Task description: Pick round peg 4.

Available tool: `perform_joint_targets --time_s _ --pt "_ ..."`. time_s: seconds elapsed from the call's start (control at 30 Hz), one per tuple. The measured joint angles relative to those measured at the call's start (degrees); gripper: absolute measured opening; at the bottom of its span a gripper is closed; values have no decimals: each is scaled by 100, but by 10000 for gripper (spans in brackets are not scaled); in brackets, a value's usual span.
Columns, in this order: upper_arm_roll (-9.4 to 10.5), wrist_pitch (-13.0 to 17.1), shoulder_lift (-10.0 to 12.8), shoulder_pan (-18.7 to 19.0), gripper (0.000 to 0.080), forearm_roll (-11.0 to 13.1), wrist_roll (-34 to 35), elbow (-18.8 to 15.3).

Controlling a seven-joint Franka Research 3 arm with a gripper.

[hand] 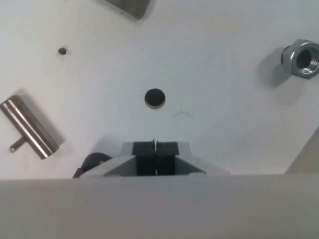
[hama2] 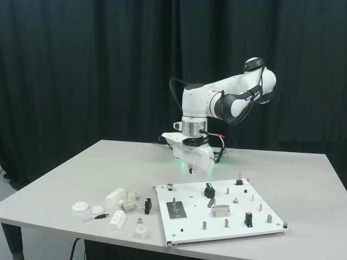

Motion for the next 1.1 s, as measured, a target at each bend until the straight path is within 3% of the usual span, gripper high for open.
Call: perform_joint_targets --time_s 1.1 --pt "-88 12 0 0 0 -253 -260 86"
